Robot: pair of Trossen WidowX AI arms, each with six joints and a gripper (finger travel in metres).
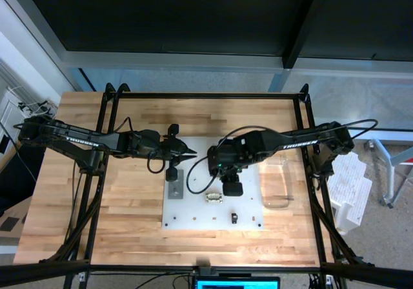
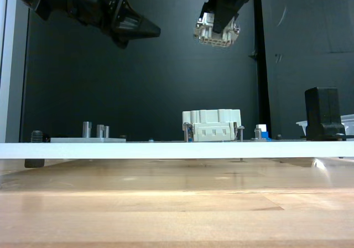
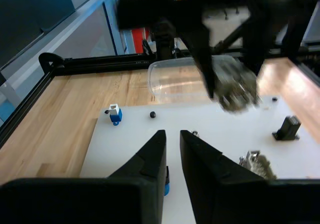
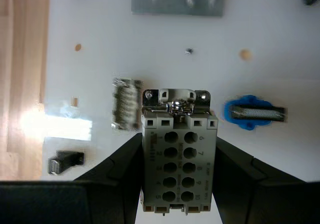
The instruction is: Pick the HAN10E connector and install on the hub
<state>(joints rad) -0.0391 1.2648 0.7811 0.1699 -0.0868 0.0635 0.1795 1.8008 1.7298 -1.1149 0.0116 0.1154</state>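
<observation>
The HAN10E connector is clamped between the fingers of my right gripper, which grip its two long sides; the face with two rows of numbered holes looks back at the right wrist camera. From the low view I see it hanging in the air, slightly tilted, well above the hub and roughly over it, with nothing touching. The hub sits upright on the white plate, and in the right wrist view it shows just beside the connector's far metal tab, offset to one side.

On the same plate I can make out a blue part on the connector's other side, a grey metal bar with short pegs farther off, and a small black part near the plate's near edge. A clear plastic container lies at the plate's right edge on the wooden table.

My left gripper hovers above the plate's left part, pointing toward the right arm. Its fingers are drawn almost together, only a thin slit between them, and they hold nothing.
</observation>
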